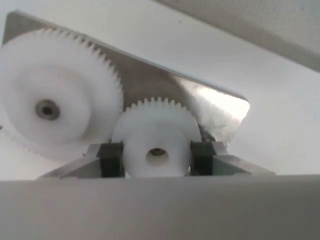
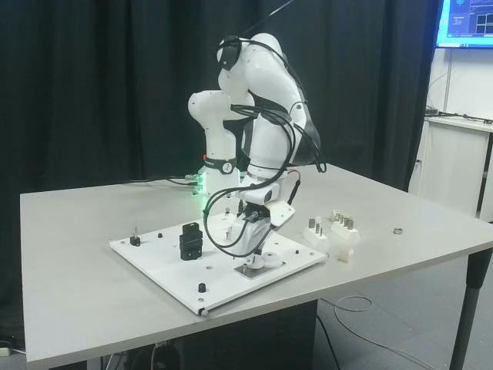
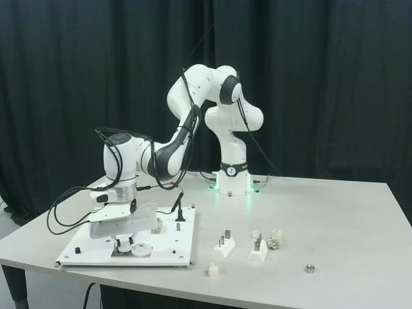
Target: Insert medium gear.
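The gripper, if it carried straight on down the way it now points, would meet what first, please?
Probably the grey metal plate under it: the gripper, shut on the medium gear, points down beside the large gear. The gap left is unclear.

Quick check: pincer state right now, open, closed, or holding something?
Pincer: closed on the medium gear, a black pad on each side, right beside the large gear on the metal plate.

White medium gear upright, teeth meshing the large gear.
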Robot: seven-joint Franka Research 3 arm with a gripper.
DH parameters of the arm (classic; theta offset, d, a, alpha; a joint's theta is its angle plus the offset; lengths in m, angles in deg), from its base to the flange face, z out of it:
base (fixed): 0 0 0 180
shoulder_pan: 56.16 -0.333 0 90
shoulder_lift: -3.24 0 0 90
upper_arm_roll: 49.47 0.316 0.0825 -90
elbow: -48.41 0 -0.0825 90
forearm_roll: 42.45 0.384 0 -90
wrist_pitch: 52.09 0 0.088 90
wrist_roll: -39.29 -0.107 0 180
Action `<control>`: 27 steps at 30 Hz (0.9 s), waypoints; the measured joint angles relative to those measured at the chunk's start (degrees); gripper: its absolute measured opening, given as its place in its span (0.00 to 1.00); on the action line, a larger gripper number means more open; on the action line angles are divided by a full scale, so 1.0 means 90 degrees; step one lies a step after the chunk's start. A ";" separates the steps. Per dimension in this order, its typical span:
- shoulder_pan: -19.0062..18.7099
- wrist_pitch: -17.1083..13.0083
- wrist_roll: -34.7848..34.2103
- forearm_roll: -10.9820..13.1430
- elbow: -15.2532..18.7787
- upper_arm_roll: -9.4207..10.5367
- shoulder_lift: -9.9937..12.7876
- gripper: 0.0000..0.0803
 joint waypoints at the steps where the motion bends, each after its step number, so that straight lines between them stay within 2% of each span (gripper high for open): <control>1: 0.0000 0.0000 0.0023 0.0000 0.0000 0.0000 0.0000 0.35; 11: 0.0003 -0.0007 0.0249 0.0000 0.0000 0.0001 0.0002 0.35; 27: 0.0004 -0.0024 0.1218 -0.0003 0.0000 0.0001 0.0007 0.35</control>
